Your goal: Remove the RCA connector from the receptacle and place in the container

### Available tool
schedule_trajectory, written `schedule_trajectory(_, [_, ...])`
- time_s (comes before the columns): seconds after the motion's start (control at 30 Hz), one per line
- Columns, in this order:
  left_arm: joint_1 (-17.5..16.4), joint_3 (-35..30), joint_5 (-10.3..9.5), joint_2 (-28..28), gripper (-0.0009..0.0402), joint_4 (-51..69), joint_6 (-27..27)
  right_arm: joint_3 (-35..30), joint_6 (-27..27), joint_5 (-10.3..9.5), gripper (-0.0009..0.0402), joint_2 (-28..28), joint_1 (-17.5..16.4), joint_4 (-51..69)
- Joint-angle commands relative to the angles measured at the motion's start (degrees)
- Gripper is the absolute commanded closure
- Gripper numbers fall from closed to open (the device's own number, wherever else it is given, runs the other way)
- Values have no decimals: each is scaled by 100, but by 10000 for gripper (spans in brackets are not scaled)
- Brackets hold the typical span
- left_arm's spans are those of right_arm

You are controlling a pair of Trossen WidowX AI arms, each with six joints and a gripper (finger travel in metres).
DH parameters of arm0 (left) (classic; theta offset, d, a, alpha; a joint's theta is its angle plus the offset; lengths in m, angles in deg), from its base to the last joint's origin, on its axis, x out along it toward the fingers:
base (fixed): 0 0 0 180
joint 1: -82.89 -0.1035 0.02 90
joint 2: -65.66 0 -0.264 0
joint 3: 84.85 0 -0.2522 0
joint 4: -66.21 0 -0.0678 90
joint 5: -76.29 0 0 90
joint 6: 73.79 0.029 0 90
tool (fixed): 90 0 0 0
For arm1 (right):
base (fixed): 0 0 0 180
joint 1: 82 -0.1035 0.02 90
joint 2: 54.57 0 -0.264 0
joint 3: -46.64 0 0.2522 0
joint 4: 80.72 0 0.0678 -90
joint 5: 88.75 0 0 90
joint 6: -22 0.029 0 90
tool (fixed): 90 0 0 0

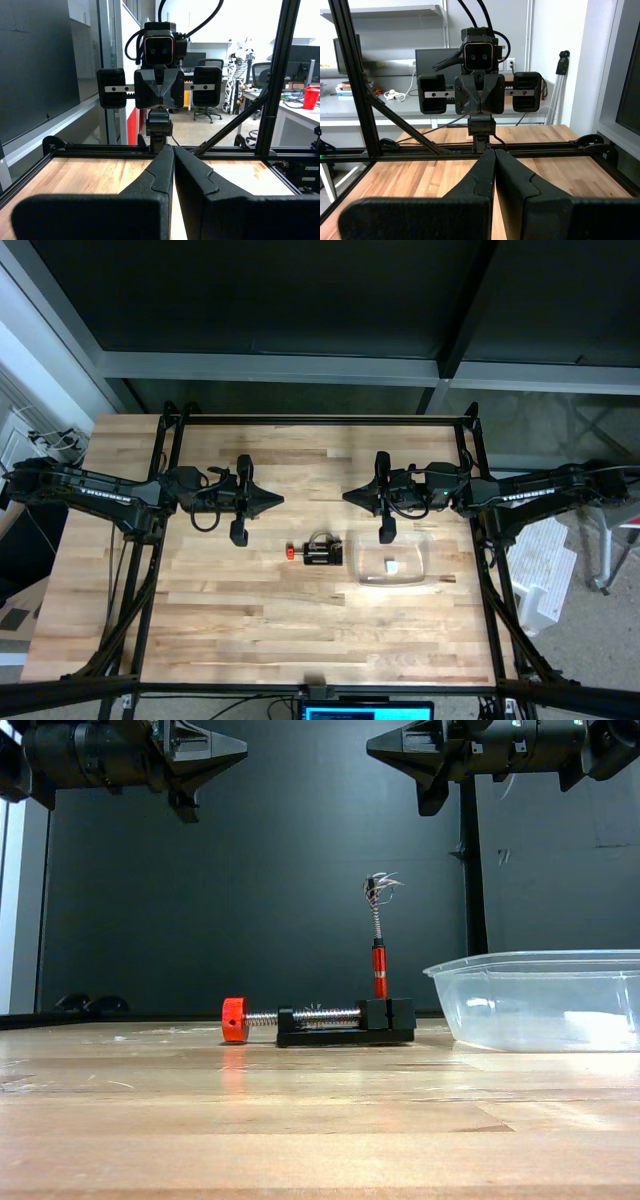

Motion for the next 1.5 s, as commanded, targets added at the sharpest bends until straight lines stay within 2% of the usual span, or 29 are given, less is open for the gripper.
schedule_trajectory(0.03, [-2,0,4,0,393,-2,0,-2,15,0,393,2,0,-4])
schedule_trajectory(0.33, [-2,0,2,0,393,-2,2,-2,66,-7,393,2,-2,24])
schedule_trajectory(0.4, [0,0,2,0,393,-2,0,-63,247,-94,393,-33,-7,243])
schedule_trajectory(0.47, [0,0,2,0,393,-2,0,-282,258,-179,393,-31,-9,863])
schedule_trajectory(0.87, [-2,0,4,0,393,-2,0,-2046,337,-151,393,317,-127,5145])
schedule_trajectory(1.07, [0,0,4,0,393,-2,0,-2610,310,-146,393,671,-203,6325])
schedule_trajectory(1.23, [-2,0,4,0,393,-2,0,-2833,315,-140,393,942,-337,6815])
schedule_trajectory(1.4, [-2,0,4,0,393,-2,0,-3104,358,157,393,1255,-522,7289])
schedule_trajectory(1.5, [-2,0,4,0,393,-2,0,-3215,446,166,393,1462,-564,7344])
